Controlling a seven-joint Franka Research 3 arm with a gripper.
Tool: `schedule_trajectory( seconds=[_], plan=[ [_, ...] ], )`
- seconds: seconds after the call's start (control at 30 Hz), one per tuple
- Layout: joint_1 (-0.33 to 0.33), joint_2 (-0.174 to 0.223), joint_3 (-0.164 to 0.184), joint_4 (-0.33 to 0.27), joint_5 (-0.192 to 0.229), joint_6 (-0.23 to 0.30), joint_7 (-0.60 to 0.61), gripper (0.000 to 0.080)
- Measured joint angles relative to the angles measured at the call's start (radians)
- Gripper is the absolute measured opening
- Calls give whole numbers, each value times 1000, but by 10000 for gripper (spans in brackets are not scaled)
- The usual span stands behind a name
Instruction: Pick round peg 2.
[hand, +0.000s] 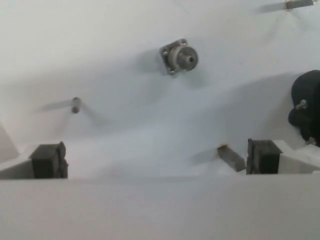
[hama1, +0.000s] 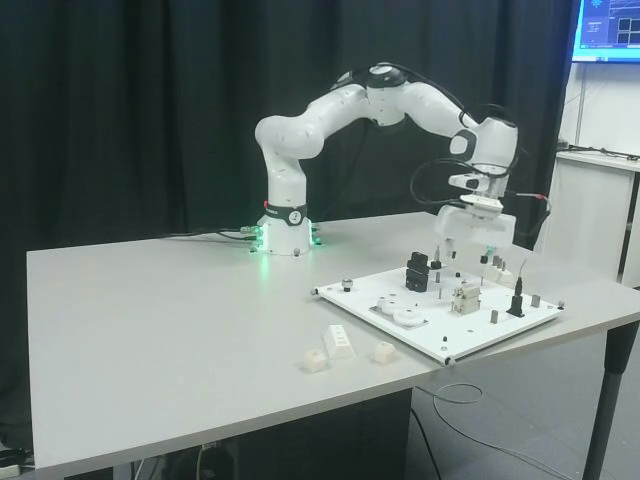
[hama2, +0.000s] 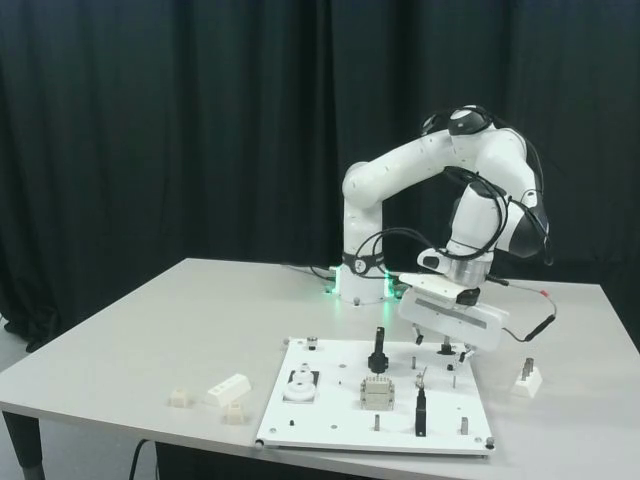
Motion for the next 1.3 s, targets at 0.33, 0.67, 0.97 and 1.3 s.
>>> schedule_trajectory(
  seconds=[0.33, 0.67, 0.97, 1.3],
  plan=[
    [23, 12, -17, 9, 0, -9, 24, 800],
    [42, 14, -25, 23, 1, -26, 54, 800],
    [55, 18, -24, 43, 28, -45, 82, 800],
    [60, 19, -2, 72, 92, -61, 128, 800]
  ],
)
